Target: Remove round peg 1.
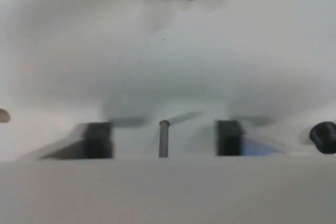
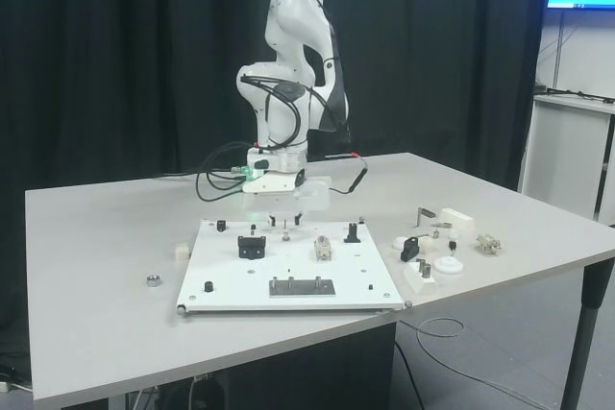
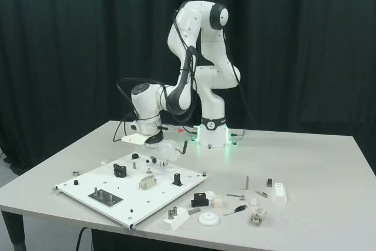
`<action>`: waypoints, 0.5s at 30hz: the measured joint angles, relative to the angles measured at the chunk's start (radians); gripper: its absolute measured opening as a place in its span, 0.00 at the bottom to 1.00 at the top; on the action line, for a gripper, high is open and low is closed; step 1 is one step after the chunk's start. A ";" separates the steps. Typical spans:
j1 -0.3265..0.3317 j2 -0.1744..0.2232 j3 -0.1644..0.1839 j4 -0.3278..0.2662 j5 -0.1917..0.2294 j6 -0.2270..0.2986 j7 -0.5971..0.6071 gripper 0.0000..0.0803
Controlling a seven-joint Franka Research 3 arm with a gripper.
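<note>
Straddling round peg 1 (image 1: 164, 139), my gripper (image 1: 165, 140) stands spread, pads apart from it. Peg sits seated in the white board (image 2: 288, 276); pinching and lifting remain.

Peg (image 1: 164, 139) looks like dull metal; board (image 1: 168, 61) smooth, matt white.

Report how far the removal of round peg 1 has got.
Done: the hand has been brought low over the white board, with its black fingers open on either side of the grey round peg. In hand: lining up the grasp; the fingers stand apart from the peg, not touching it. Left: close on the peg and lift it out; it looks seated upright in the board.
</note>
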 joint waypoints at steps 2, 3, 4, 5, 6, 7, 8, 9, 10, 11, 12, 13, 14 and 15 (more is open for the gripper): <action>0.000 -0.004 -0.001 0.008 -0.010 -0.014 0.000 0.14; 0.000 -0.007 -0.001 0.013 -0.014 -0.022 0.000 0.14; 0.000 -0.011 -0.001 0.017 -0.018 -0.029 0.000 0.14; 0.000 -0.015 -0.002 0.021 -0.023 -0.037 0.000 0.85; 0.000 -0.020 -0.003 0.025 -0.028 -0.045 0.000 0.85; 0.000 -0.025 -0.003 0.029 -0.032 -0.054 0.001 0.85; 0.000 -0.030 -0.004 0.033 -0.038 -0.063 0.002 0.85; 0.000 -0.036 -0.005 0.036 -0.043 -0.072 0.003 0.85; 0.000 -0.041 -0.006 0.039 -0.049 -0.079 0.004 0.85; 0.000 -0.047 -0.007 0.043 -0.054 -0.088 0.006 0.97; 0.000 -0.054 -0.008 0.045 -0.059 -0.096 0.009 0.97; 0.000 -0.060 -0.009 0.048 -0.065 -0.104 0.011 0.97; 0.000 -0.066 -0.009 0.051 -0.070 -0.111 0.014 0.97; 0.000 -0.073 -0.010 0.053 -0.075 -0.118 0.015 0.97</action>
